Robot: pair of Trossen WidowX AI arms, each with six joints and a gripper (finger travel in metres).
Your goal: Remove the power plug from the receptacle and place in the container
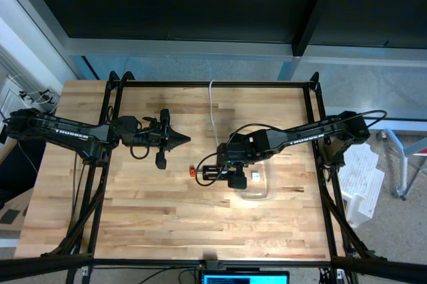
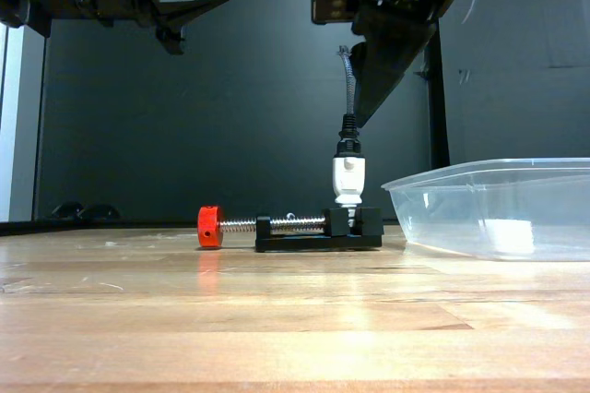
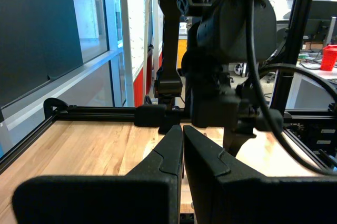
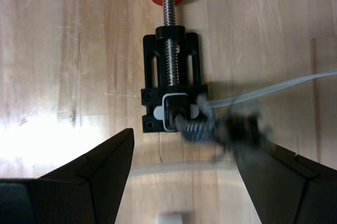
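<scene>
The power plug point(image 2: 348, 137) is a small dark piece standing upright in the white receptacle point(image 2: 348, 178), its thin black wire tail point(image 2: 346, 75) rising from it. A little black vise point(image 2: 318, 230) with a red knob point(image 2: 210, 227) holds the receptacle. My right gripper point(image 2: 362, 118) hangs open just above the plug, pointing down. In the right wrist view the right gripper point(image 4: 184, 142) has its fingers point(image 4: 100, 174) spread either side of the blurred plug point(image 4: 195, 126). The clear container point(image 2: 502, 208) lies just right of the vise. My left gripper point(image 1: 185, 139) hovers shut, well left of the vise.
A long white cable point(image 1: 213, 107) runs from the vise toward the table's far edge. A small white cube point(image 1: 255, 177) lies inside the container point(image 1: 263, 194). A black metal frame point(image 1: 213, 85) borders the wooden table. The right arm point(image 3: 231, 34) fills the left wrist view ahead of the left gripper point(image 3: 182, 132).
</scene>
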